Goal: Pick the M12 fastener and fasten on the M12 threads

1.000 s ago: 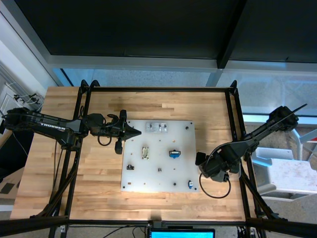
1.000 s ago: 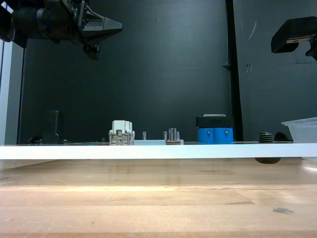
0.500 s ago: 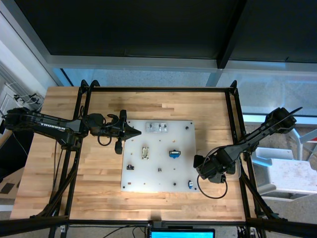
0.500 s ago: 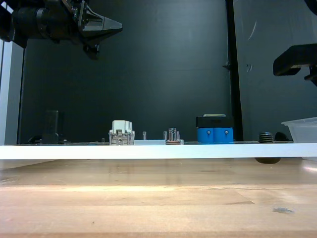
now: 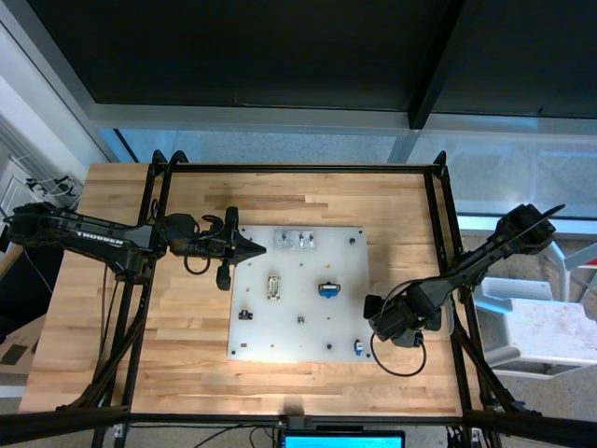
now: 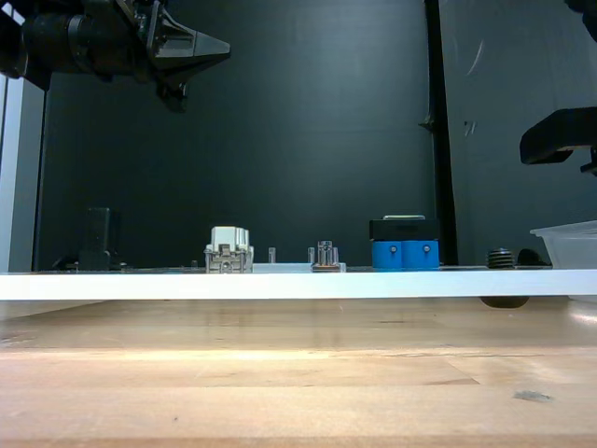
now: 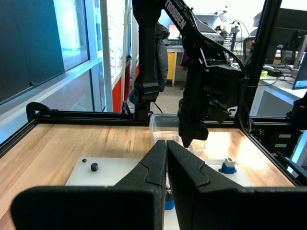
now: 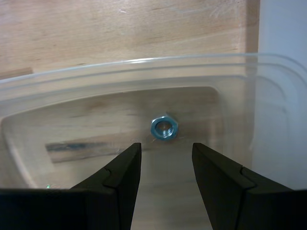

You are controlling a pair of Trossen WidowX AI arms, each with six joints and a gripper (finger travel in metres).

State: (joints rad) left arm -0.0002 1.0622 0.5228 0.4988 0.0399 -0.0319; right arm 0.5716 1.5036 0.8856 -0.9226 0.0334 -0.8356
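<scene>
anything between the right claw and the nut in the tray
Nothing visible. The nut lies alone in the clear tray, straight ahead of the open right claw. The left claw hangs shut at the far left edge of the board.

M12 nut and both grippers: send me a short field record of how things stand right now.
nut: M12 nut lies flat in the clear tray, not gripped
stud: black stud bare, ribs showing
right gripper: right gripper over the tray, jaws open, nut in line with the gap
left gripper: left gripper raised above the far left edge of the white board, jaws shut, holding nothing
next step: probably lower and close on the nut
</scene>
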